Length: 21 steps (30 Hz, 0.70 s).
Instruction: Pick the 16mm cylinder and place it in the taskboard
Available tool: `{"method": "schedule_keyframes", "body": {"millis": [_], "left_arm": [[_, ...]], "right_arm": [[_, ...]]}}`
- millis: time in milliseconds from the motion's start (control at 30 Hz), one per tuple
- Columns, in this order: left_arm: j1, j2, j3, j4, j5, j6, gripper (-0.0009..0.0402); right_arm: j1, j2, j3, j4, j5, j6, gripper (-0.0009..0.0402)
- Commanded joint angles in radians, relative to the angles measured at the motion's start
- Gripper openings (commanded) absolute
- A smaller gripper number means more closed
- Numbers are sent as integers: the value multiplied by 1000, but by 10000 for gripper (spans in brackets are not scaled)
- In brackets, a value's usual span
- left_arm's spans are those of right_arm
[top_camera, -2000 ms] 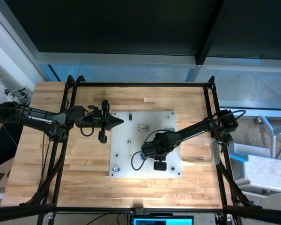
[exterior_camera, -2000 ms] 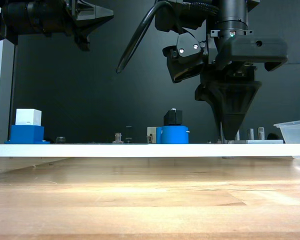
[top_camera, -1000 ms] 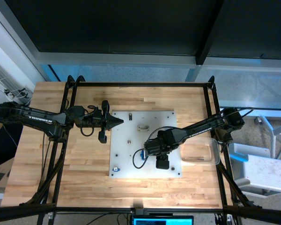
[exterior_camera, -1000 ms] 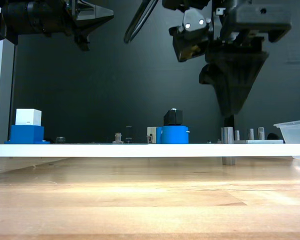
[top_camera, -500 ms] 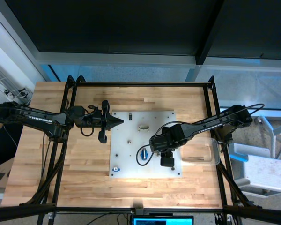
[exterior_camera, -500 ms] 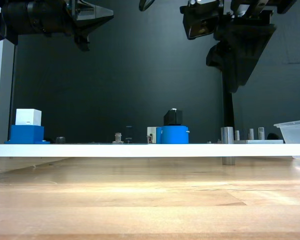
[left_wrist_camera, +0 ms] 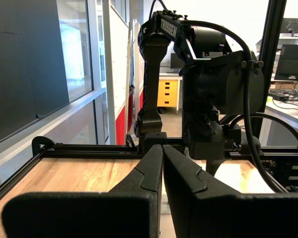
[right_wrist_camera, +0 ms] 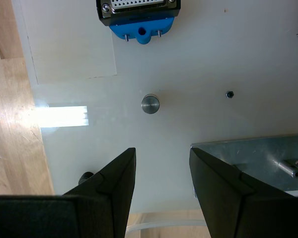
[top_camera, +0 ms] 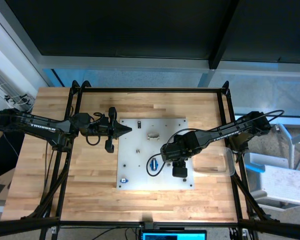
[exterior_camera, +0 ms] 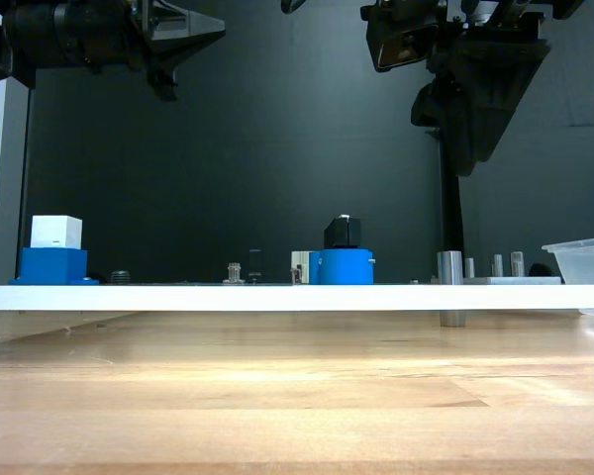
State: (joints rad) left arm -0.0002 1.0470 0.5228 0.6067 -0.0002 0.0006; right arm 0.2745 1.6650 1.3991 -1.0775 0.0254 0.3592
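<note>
Two claws logged. Left claw [left_wrist_camera: 162, 148] is pressed together and hangs high over the taskboard's [top_camera: 140, 170] left edge. You can see the 16mm cylinder [right_wrist_camera: 150, 103] standing upright in a taskboard hole toward the right edge, its end poking out underneath. Right claw [right_wrist_camera: 161, 153] is spread, empty, well above the cylinder.

Left tool [left_wrist_camera: 162, 147] closed, held high; right tool [right_wrist_camera: 161, 151] spread, pointing down.
</note>
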Motion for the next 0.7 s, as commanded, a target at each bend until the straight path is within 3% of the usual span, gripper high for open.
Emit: {"method": "schedule_keyframes", "body": {"millis": [33,700], "left_arm": [[0,0,0,0,0,0,0],[0,0,0,0,0,0,0]], "right_arm": [[0,1,0,1,0,-1,149],[1,13,-3,-1,0,-1,149]]}}
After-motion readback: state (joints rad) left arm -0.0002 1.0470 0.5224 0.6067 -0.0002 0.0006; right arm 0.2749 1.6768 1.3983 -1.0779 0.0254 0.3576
